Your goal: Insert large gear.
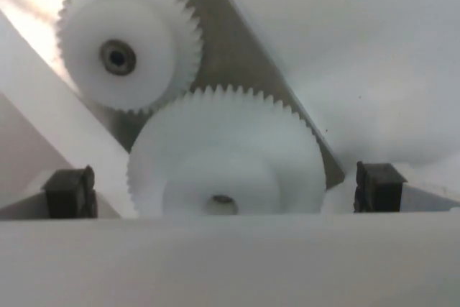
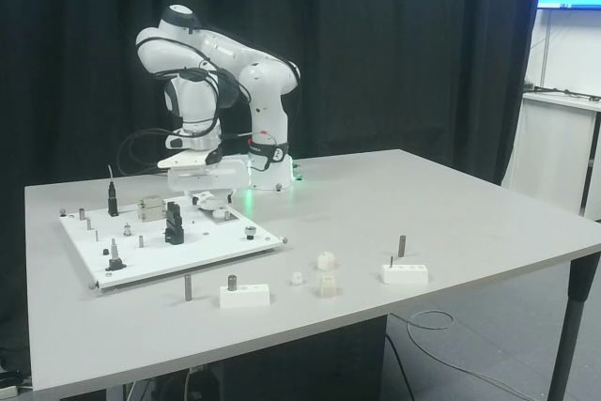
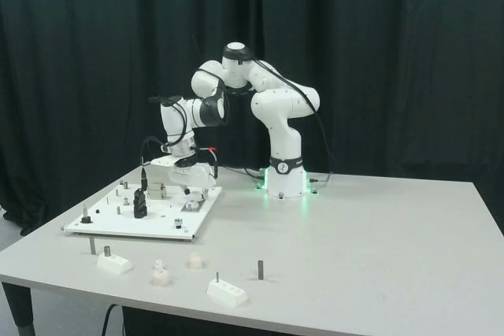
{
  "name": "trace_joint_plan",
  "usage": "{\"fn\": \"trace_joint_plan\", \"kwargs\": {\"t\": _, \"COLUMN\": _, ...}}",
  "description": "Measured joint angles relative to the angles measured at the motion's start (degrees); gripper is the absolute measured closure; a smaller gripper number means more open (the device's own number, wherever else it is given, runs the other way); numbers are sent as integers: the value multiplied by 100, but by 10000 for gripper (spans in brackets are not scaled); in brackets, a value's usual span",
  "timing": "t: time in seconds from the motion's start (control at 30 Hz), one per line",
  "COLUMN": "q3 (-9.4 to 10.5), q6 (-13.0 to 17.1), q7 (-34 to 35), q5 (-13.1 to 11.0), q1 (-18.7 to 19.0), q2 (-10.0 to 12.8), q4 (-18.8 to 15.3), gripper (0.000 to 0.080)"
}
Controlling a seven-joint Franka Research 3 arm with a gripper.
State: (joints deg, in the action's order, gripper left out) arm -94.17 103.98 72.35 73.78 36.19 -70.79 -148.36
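Observation:
In the wrist view a large white gear [image 1: 226, 159] with a raised hub lies flat on a grey metal plate [image 1: 237, 55], its teeth meeting those of a second white gear [image 1: 129, 37] that sits on a peg. My gripper [image 1: 223, 190] hangs right above the large gear and is open. Its black pads [image 1: 70, 192] stand on either side of the gear with a gap to the teeth. In the room views the gripper [image 2: 202, 190] [image 3: 189, 181] is low over the far part of the white board [image 2: 202, 258] [image 3: 161, 226].
The board carries a black part [image 2: 174, 223] and several upright pegs. On the grey table in front of it lie white blocks with pegs [image 2: 244, 295] [image 2: 405, 273], small white pieces [image 2: 326, 260] and a loose peg [image 2: 402, 246].

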Motion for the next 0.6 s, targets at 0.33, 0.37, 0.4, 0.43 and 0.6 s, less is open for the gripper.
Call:
{"fn": "trace_joint_plan", "kwargs": {"t": 0.33, "q3": -119, "q6": 37, "q7": 35, "q5": 122, "q1": 31, "q2": -8, "q4": -8, "gripper": 3}}
{"fn": "trace_joint_plan", "kwargs": {"t": 0.37, "q3": -120, "q6": 37, "q7": 37, "q5": 125, "q1": 42, "q2": -10, "q4": -12, "gripper": 92}}
{"fn": "trace_joint_plan", "kwargs": {"t": 0.4, "q3": -120, "q6": 30, "q7": 40, "q5": 127, "q1": 50, "q2": -9, "q4": -10, "gripper": 92}}
{"fn": "trace_joint_plan", "kwargs": {"t": 0.43, "q3": -120, "q6": 25, "q7": 44, "q5": 127, "q1": 56, "q2": -9, "q4": -8, "gripper": 209}}
{"fn": "trace_joint_plan", "kwargs": {"t": 0.6, "q3": -115, "q6": 15, "q7": 49, "q5": 127, "q1": 66, "q2": -9, "q4": -7, "gripper": 209}}
